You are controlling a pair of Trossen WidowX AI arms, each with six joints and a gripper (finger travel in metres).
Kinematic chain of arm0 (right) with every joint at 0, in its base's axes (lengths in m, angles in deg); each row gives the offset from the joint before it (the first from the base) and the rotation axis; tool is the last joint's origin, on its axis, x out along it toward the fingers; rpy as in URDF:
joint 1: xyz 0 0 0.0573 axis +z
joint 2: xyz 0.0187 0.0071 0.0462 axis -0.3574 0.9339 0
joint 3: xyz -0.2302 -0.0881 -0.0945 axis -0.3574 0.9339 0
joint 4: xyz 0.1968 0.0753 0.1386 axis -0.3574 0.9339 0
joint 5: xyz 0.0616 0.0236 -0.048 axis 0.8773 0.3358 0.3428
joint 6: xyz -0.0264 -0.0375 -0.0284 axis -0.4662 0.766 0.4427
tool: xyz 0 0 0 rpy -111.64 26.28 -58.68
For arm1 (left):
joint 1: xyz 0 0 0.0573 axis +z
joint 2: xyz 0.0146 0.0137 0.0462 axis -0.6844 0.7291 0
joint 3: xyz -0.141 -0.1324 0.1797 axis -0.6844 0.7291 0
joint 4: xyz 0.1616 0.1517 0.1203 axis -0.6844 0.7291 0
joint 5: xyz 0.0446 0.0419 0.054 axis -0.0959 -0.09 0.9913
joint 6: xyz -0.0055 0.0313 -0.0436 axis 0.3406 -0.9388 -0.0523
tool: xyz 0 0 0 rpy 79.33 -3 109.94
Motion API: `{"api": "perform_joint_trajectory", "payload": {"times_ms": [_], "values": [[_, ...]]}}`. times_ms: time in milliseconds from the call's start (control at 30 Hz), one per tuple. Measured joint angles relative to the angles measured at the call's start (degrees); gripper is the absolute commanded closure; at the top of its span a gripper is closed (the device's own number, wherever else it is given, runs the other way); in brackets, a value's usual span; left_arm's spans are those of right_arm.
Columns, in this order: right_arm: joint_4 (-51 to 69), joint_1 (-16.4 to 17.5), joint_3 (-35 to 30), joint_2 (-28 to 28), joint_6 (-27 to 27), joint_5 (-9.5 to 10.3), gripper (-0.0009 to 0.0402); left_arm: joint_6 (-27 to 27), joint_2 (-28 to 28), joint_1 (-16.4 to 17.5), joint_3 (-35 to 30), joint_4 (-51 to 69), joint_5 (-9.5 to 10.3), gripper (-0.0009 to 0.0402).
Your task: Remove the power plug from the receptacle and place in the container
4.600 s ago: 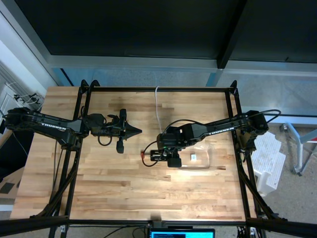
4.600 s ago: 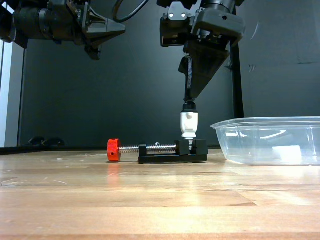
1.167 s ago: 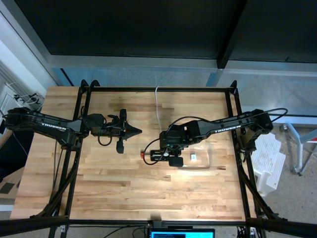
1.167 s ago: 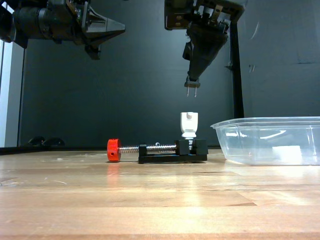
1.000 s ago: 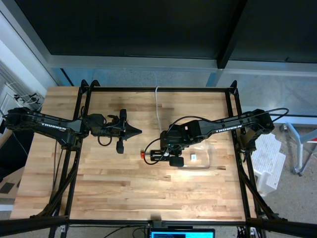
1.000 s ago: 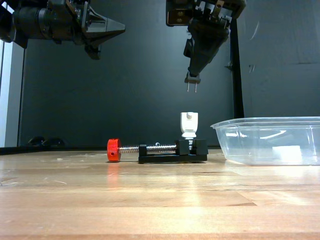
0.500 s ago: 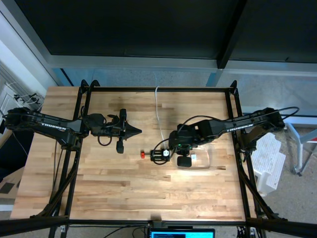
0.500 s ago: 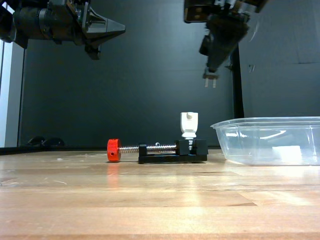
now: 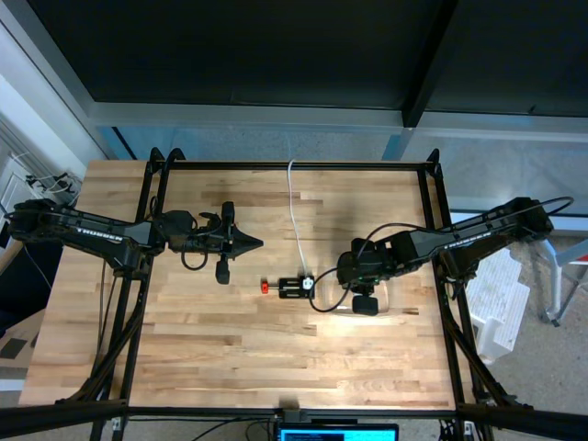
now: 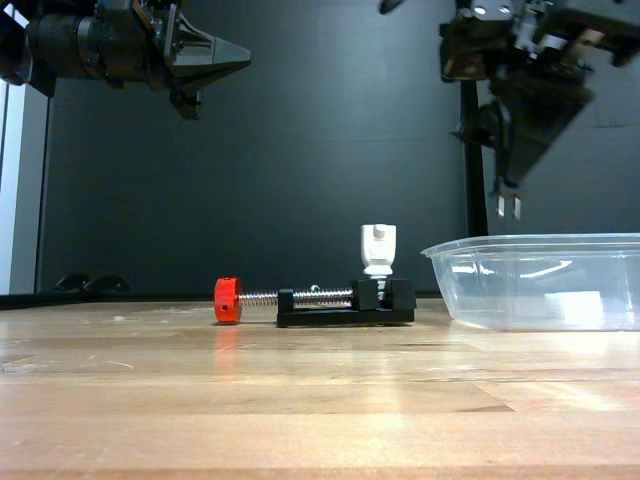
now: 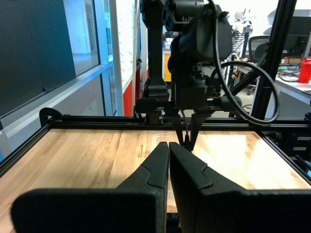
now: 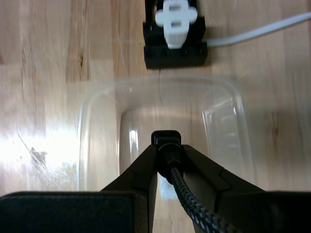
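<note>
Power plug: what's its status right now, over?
Right gripper shut on the power plug, hanging above the container. Left gripper shut, parked high at left. Receptacle empty; nothing in the way.

Black arms (image 9: 55,220), white TROSSEN lettering (image 9: 95,234), tapered hands (image 9: 258,243).

The high camera looks down on the whole desk (image 9: 184,340); the low one sights level along it; both show the receptacle (image 9: 296,286). The camera on the left claw (image 11: 168,144) faces the right claw (image 11: 186,141), whose own looks down.
</note>
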Motion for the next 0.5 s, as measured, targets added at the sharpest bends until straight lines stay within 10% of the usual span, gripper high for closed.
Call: {"api": "perform_joint_trajectory", "payload": {"times_ms": [500], "values": [[-11.04,2.49,10.78,-1.55,-1.55,-2.08,0.0344,0.0,0.0,0.0,-0.02,0.0,0.0,0.0393]]}}
